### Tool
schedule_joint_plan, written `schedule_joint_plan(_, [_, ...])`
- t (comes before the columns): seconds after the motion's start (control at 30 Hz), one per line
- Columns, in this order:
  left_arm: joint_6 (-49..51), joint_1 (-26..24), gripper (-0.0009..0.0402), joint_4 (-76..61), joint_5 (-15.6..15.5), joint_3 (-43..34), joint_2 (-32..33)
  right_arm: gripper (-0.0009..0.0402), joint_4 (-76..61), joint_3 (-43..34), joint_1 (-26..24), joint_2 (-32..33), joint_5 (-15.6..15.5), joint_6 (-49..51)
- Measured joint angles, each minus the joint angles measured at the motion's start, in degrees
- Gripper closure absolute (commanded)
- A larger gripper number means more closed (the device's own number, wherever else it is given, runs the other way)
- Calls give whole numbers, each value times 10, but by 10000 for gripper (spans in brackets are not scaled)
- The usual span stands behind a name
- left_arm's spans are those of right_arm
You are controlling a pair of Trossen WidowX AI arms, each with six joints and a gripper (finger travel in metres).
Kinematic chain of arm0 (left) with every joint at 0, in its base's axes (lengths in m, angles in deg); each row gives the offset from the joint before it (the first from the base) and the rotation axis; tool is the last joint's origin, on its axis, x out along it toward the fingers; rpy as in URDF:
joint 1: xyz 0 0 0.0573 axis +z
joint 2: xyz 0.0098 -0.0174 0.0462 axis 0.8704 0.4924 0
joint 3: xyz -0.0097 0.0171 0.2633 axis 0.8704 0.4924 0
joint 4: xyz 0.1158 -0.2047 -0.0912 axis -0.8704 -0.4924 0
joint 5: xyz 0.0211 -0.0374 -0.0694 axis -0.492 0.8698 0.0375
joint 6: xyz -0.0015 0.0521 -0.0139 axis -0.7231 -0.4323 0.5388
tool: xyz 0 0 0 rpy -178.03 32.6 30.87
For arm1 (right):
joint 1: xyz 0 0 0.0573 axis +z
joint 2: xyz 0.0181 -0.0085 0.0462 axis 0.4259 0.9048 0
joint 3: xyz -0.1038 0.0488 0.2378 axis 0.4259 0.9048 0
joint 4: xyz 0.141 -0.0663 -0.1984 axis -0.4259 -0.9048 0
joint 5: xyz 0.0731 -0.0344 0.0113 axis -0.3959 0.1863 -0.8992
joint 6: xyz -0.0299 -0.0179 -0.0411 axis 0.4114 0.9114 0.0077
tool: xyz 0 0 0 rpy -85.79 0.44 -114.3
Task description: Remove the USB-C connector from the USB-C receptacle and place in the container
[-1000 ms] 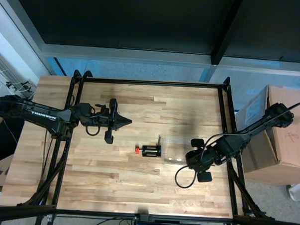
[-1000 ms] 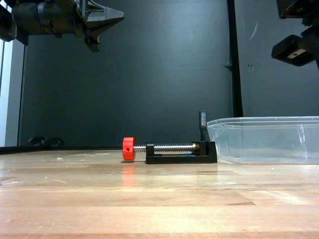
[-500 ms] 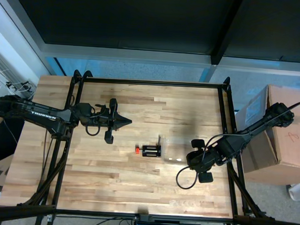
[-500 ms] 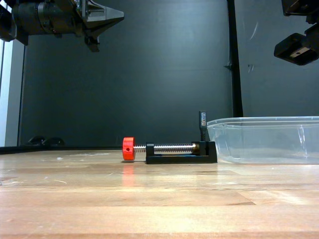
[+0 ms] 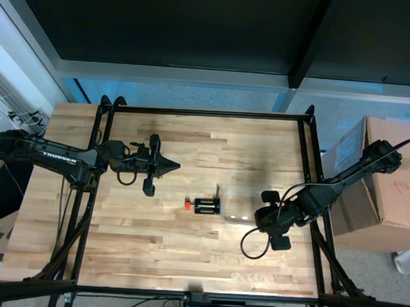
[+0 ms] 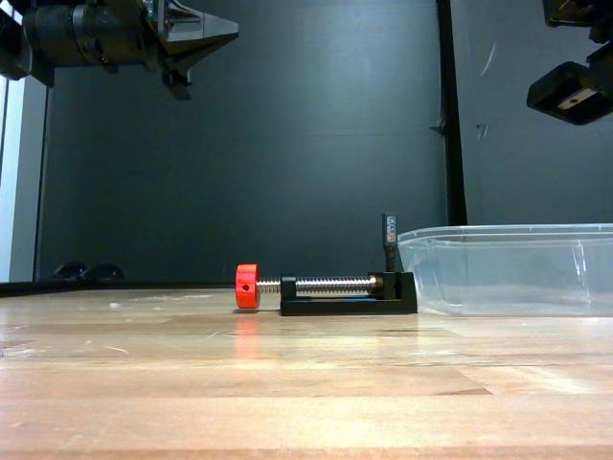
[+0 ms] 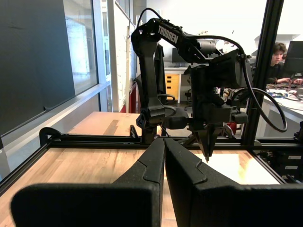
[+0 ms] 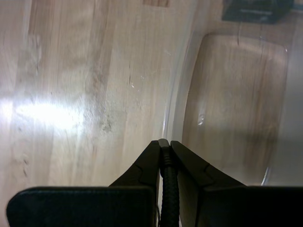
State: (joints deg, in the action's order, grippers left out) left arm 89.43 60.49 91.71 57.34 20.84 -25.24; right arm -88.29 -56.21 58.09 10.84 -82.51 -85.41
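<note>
High view looks down on a pale wooden tabletop [image 5: 153, 239] framed by black rails. Near its middle lies a small black screw clamp [image 5: 207, 206], with a red knob [image 5: 188, 204] at its 9 o'clock end. A clear plastic container [image 5: 241, 194] sits just beside the clamp's 3 o'clock end. A brown cardboard box [image 5: 387, 188] stands off the tabletop at 3 o'clock.

Low view, level with the tabletop, shows the USB-C connector [image 6: 389, 235] standing upright out of the clamp's 3 o'clock end, close to the container wall [image 6: 498, 273]. It is seated there, and neither tool touches it. The USB-C receptacle itself cannot be made out inside the clamp block.

The left tool [image 5: 170, 166] hangs at 10 o'clock from the clamp, well apart from it and high above the tabletop. It points toward 3 o'clock. In the left wrist view its fingers [image 7: 151, 163] are pressed together with nothing between them.

The right tool [image 5: 262, 217] hangs above the container's 4 o'clock corner, angled downward. In the right wrist view its fingers [image 8: 149, 163] are closed on a black ribbed cord [image 8: 167, 189], with their tips over the container's curved rim [image 8: 173, 111]
</note>
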Motion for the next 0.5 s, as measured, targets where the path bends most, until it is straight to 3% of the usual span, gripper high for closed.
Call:
schedule_joint_plan(0.13, [0, 0, 393, 0, 0, 0, 0, 392, 2, 0, -31, 0, 1, -38])
schedule_joint_plan(0.27, [0, 0, 393, 0, 0, 0, 0, 363, 2, 0, -51, 0, 42, -76])
schedule_joint_plan(0.5, [0, 0, 393, 0, 0, 0, 0, 206, 1, 0, -54, 3, 46, -120])
